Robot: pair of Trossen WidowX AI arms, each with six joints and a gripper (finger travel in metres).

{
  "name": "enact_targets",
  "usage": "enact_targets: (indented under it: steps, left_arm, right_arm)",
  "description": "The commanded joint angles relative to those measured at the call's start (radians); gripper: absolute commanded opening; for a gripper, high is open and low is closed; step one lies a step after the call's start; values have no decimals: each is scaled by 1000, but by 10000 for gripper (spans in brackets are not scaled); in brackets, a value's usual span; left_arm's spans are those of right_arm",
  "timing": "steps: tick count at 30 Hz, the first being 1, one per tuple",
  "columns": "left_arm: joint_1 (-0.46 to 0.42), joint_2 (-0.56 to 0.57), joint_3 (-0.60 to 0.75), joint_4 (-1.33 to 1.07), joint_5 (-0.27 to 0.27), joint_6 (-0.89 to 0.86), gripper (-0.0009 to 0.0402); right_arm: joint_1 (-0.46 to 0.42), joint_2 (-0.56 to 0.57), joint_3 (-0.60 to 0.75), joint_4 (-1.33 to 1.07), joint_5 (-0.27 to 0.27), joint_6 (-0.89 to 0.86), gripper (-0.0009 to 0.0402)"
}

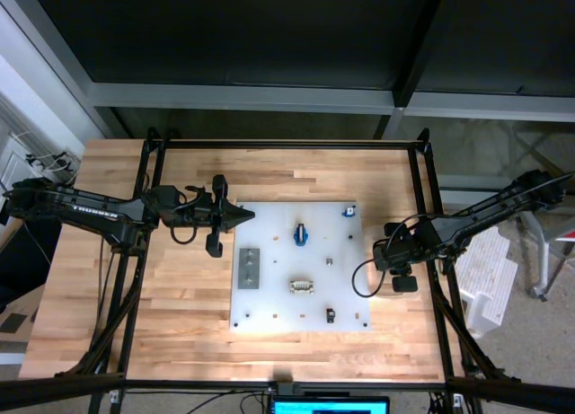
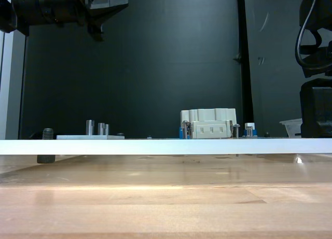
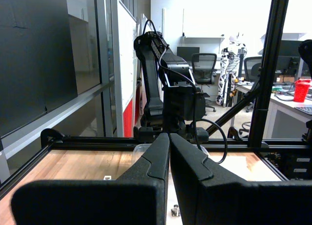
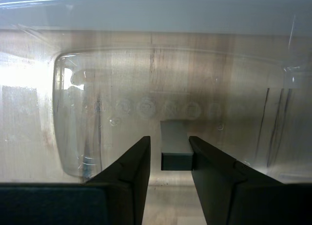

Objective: Pick the 16mm bar and install on taskboard

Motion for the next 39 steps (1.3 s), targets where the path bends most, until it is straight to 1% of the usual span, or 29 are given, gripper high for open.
enact_targets:
  steps: [1, 12, 15, 20, 32, 35, 39]
  left_arm:
    - [0, 0, 0, 0, 0, 0, 0]
    - [0, 0, 0, 0, 0, 0, 0]
    - [0, 0, 0, 0, 0, 0, 0]
    - [0, 0, 0, 0, 0, 0, 0]
    - [0, 0, 0, 0, 0, 0, 0]
    - [0, 0, 0, 0, 0, 0, 0]
    - [0, 0, 0, 0, 0, 0, 0]
  right_arm:
    - [0, 0, 0, 0, 0, 0, 77]
    - [1, 0, 0, 0, 0, -1, -3]
    - [2, 0, 9, -3, 0, -3, 5]
    - [2, 0, 44, -40, 0, -11, 7]
    - [7, 0, 215, -201, 0, -22, 7]
    - [9, 5, 246, -224, 1, -49, 7]
    - [21, 26, 280, -251, 0, 16, 7]
